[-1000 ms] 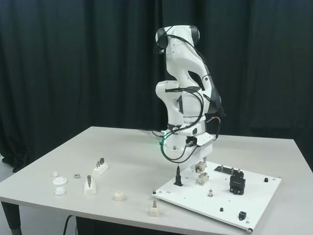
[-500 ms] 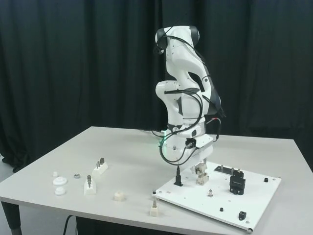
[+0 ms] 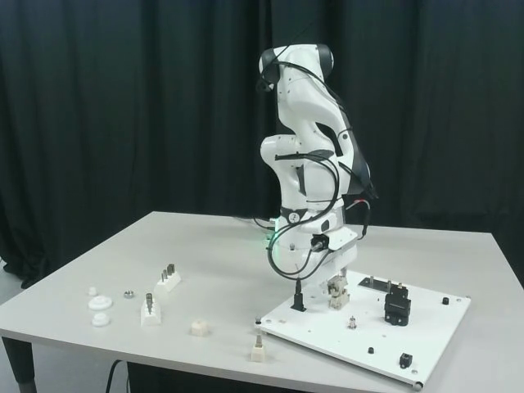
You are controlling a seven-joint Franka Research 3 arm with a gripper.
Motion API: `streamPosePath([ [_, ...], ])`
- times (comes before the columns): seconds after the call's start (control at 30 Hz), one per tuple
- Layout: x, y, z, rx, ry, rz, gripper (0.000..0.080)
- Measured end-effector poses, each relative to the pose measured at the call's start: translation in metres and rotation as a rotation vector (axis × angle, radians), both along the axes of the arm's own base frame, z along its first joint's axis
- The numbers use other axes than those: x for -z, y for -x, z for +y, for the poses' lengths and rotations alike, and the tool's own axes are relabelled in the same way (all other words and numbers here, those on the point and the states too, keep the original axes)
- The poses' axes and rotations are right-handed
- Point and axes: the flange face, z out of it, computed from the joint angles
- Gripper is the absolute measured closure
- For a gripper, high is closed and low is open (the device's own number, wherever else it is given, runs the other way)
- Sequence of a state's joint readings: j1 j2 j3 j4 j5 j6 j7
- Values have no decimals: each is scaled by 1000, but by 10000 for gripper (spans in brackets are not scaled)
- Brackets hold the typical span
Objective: Insert waterproof.
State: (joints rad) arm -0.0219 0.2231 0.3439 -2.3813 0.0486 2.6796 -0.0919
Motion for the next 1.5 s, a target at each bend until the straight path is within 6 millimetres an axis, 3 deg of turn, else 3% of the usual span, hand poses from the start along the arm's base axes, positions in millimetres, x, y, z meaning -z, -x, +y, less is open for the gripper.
streamPosePath([
  [1.5, 5, -2, 4, -20, 5, 43, 183],
])
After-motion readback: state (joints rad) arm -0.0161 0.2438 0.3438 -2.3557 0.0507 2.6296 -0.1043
